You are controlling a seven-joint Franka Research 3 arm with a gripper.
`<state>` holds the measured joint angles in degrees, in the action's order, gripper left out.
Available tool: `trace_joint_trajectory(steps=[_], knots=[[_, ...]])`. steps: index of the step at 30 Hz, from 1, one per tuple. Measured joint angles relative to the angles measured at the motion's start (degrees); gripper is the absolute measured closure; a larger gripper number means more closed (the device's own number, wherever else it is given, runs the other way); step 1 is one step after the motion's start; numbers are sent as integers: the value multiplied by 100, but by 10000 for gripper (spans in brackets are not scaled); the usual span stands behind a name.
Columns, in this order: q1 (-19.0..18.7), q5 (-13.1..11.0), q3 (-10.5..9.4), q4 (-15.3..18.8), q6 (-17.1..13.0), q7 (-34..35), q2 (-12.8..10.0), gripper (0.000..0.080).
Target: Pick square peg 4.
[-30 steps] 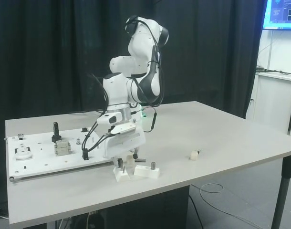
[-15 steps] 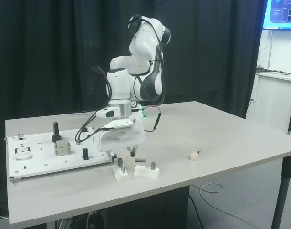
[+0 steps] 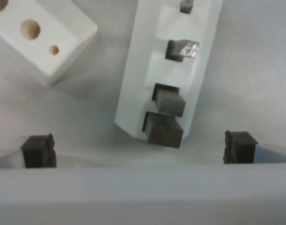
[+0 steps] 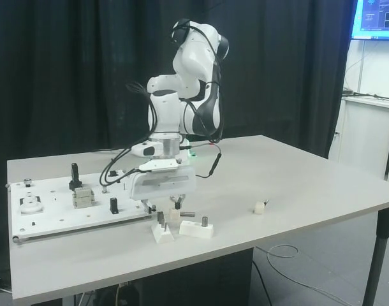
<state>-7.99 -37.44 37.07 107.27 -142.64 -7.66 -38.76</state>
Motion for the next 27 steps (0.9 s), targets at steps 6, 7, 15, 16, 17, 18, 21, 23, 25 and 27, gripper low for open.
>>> trace_joint_trajectory(steps=[6, 7, 15, 16, 17, 18, 21, 23, 25, 27], knots=[[20, 177, -6, -93, 0, 265, -45, 3], [28, 185, -6, -114, 0, 299, -62, 3], [175, 186, -96, -286, 22, 571, -209, 3], [206, 186, -119, -306, 26, 587, -225, 3], [237, 186, -145, -323, 30, 595, -236, 3], [276, 186, -178, -341, 37, 597, -249, 3], [384, 186, -274, -392, 67, 597, -281, 3], [450, 186, -335, -418, 90, 597, -294, 3], [507, 185, -390, -440, 110, 597, -303, 3], [556, 185, -435, -457, 120, 597, -306, 3]])
